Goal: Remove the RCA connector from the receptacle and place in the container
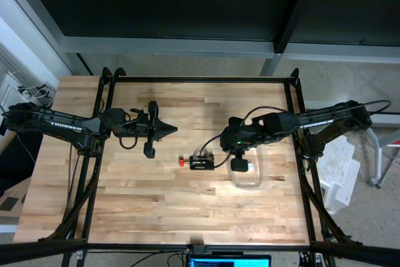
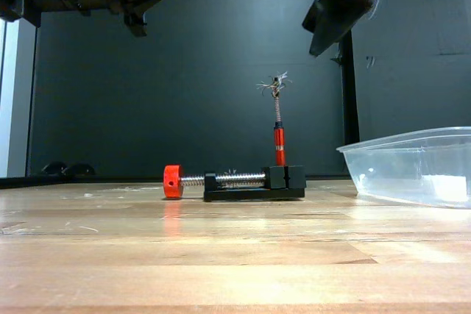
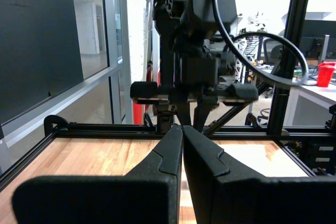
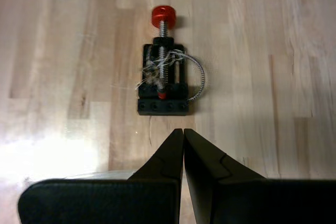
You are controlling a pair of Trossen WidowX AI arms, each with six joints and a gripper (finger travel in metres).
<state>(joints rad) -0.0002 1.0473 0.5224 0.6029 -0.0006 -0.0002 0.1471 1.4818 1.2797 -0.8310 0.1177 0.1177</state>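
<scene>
Pale butcher-block wood makes up the table (image 1: 156, 204), with a black arm reaching in over it from each side.

The left gripper (image 1: 172, 130) hangs high above the boards, well to the left of the task's things and pointing toward the middle. Its fingers (image 3: 168, 150) are pressed together with nothing between them.

The right gripper (image 2: 315, 51) points downward, raised well above the surface, over the edge of the container that lies nearest the receptacle. Its fingers (image 4: 165, 153) also meet at the tips and hold nothing.

The container (image 1: 253, 181), a clear shallow tray, rests on the table just to the right of the receptacle without touching it. The low view shows its wall (image 2: 412, 170) rising about as high as the connector's red body.

The receptacle (image 2: 254, 182) is a small black vise lying flat near the middle of the table. A silvery screw runs out of it to a red knob (image 2: 172, 181) at its left end.

The RCA connector (image 2: 280, 145) stands upright in the receptacle's right end. Above its red barrel sits a thin metal spring, which ends in a frayed tuft of wire (image 2: 275, 84).
</scene>
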